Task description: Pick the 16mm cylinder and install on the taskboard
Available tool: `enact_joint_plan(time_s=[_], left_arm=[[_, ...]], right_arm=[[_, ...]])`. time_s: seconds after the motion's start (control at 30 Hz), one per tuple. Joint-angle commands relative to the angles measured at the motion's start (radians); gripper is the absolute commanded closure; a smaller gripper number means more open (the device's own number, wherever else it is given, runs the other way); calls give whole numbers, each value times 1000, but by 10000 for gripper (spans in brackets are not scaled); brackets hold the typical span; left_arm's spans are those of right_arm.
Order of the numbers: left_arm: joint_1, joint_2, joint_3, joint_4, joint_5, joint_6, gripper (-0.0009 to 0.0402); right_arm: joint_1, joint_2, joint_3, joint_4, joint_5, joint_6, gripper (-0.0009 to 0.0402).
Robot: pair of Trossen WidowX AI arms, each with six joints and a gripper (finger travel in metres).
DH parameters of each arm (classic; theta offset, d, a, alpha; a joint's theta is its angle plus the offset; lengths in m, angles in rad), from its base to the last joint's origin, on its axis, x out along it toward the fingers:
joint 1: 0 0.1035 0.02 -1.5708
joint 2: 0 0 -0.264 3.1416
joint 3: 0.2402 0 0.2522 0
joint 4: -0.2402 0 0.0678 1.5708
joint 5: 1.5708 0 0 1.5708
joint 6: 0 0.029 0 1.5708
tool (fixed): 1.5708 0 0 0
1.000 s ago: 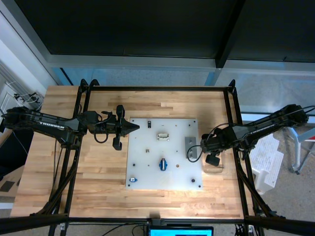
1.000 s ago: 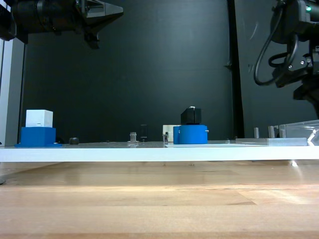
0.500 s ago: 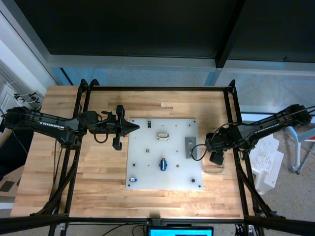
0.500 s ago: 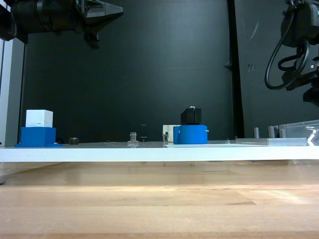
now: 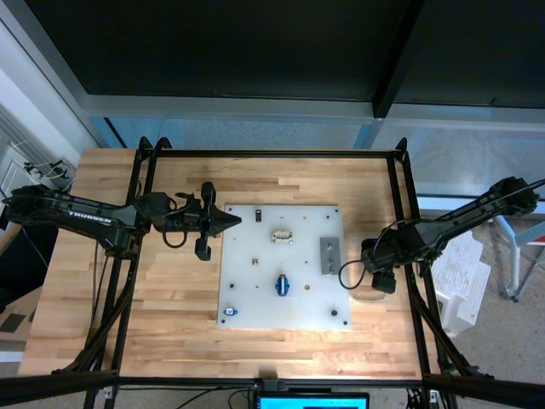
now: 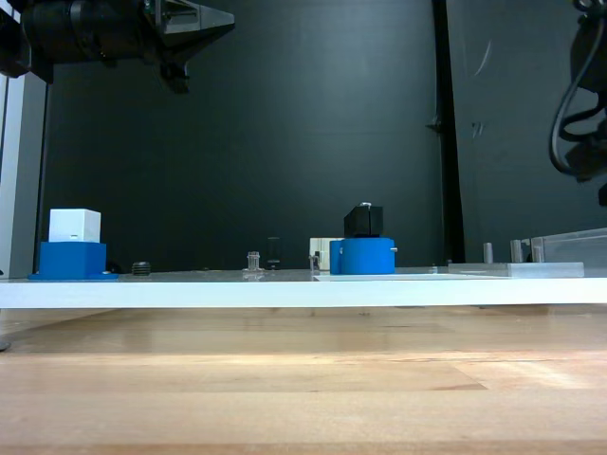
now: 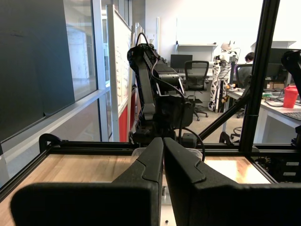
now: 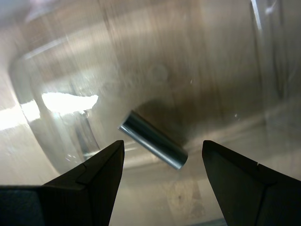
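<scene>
Seen from above, a wooden table (image 5: 170, 315) carries a white square board (image 5: 255, 290) with a grey block (image 5: 330, 255) near its right edge and a blue connector (image 5: 282, 285) near its middle. A clear tray (image 5: 368, 295) sits just beside the board's right edge.

The right end effector (image 5: 375, 279) points down over this tray, off the board. In the right wrist view its two fingers (image 8: 101, 165) stand wide apart and hold nothing. The cylinder (image 8: 153, 146), a short silvery peg, lies on its side at a slant on the tray floor (image 8: 221, 56). It shows between the two fingers, and neither finger touches it.

The left end effector (image 5: 232, 220) hangs over the board's left edge, near the far corner, pointing toward the right arm. In the low view it (image 6: 216, 18) is high above the board (image 6: 285, 289). The left wrist view shows its fingers (image 7: 150, 162) pressed together with nothing between them.
</scene>
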Motion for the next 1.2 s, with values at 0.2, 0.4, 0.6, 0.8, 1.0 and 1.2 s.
enact_joint_plan(time_s=[0.2, 0.4, 0.6, 0.8, 1.0, 1.2], left_arm=[[0, 0, 0, 0, 0, 0, 392], [0, 0, 0, 0, 0, 0, 392], [0, 0, 0, 0, 0, 0, 392], [0, 0, 0, 0, 0, 0, 392], [0, 0, 0, 0, 0, 0, 392], [0, 0, 0, 0, 0, 0, 392]], right_arm=[[64, 1, -66, 84, -8, -7, 161], [76, 1, -117, 164, -8, -16, 165], [78, 0, -116, 172, -7, -13, 206], [78, 0, -96, 173, -7, -6, 276], [78, 0, -87, 172, 2, -7, 340], [78, 0, -86, 172, 2, -7, 396]])
